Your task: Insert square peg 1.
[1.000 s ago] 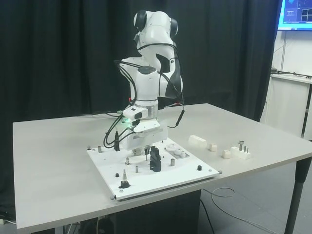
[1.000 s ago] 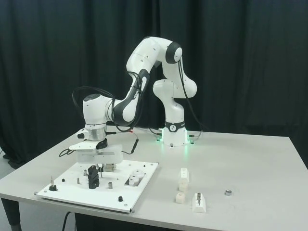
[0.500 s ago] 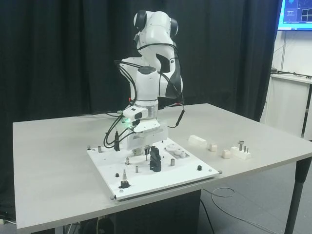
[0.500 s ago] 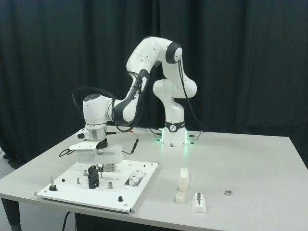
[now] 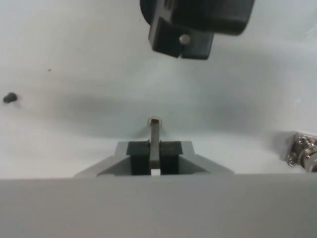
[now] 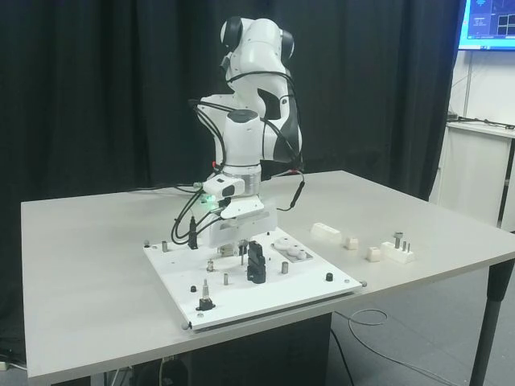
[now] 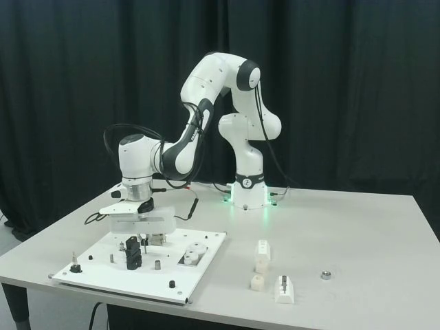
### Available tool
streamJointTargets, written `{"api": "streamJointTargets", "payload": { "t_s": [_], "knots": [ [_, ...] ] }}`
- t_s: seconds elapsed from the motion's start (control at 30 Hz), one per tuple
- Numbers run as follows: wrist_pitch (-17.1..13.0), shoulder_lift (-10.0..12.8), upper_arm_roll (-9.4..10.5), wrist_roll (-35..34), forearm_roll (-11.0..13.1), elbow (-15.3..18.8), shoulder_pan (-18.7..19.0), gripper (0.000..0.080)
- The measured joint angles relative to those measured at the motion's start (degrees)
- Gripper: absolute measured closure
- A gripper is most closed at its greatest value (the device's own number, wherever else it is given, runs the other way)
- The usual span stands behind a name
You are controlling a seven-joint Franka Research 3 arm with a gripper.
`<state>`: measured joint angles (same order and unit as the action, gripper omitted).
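Arm holds the square peg over the white board; nothing has visibly shifted from the frames before.

In the second room view, a small post (image 7: 73, 260) stands at the lower left on the white board (image 7: 199, 271), then a black block (image 7: 132, 253), with the white arm (image 7: 175, 148) bent down over them in the left half of the frame, as it was a second ago. Farther right, small white blocks (image 7: 262, 253) sit on the grey tabletop (image 7: 357, 240). In the wrist view, the fingers (image 5: 141, 157) are clenched on the square peg (image 5: 154, 141) at frame centre, its lower end at a small hole (image 5: 154, 120) in the board; whether it has entered cannot be told. The black block fills the upper middle.
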<state>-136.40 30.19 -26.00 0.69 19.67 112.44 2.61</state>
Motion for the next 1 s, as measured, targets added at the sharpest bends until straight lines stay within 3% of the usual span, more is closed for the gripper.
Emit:
{"api": "streamJointTargets", "payload": {
  "t_s": [1.0],
  "knots": [
    [0.21,-0.04,-0.07,2.47,0.0,0.01,0.0,0.0768]
  ]
}}
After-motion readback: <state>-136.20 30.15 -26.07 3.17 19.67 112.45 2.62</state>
